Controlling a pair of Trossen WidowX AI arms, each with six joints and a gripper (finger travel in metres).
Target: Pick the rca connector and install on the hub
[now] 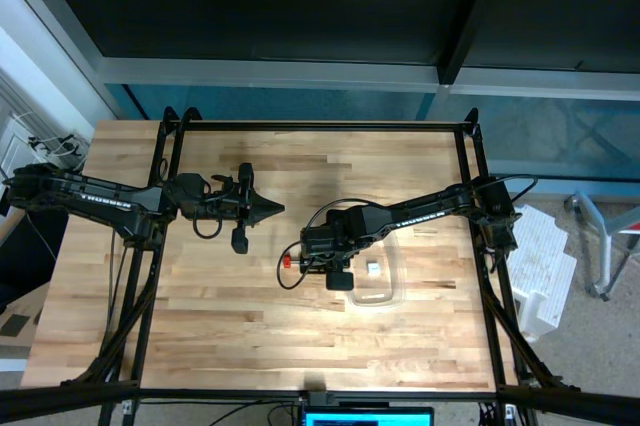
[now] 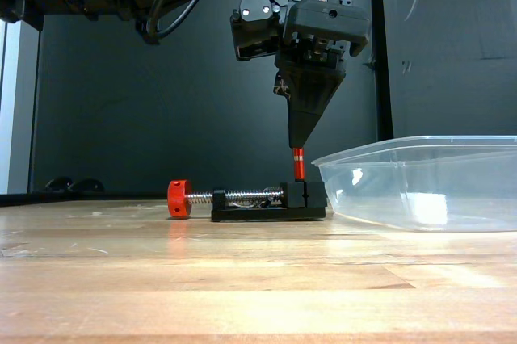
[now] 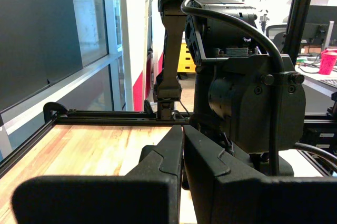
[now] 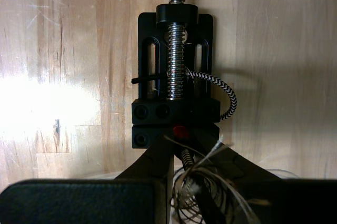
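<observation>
Right now the right gripper (image 2: 298,142) hangs straight above the small black rectangular hub (image 2: 266,213). Its fingers are pinched on the slim red rca connector (image 2: 298,163), whose long axis stands upright, with the lower end reaching the hub's block at the end opposite its red knob (image 2: 178,199). A straight push down seems next. The left gripper (image 1: 268,208), fingers together and empty, sits well left of the hub, so 1 arm works.

The black hub (image 2: 242,216) has a red knob (image 2: 178,199) and black-and-white checked cord (image 4: 228,95); the rca connector (image 2: 298,164) is red.
</observation>
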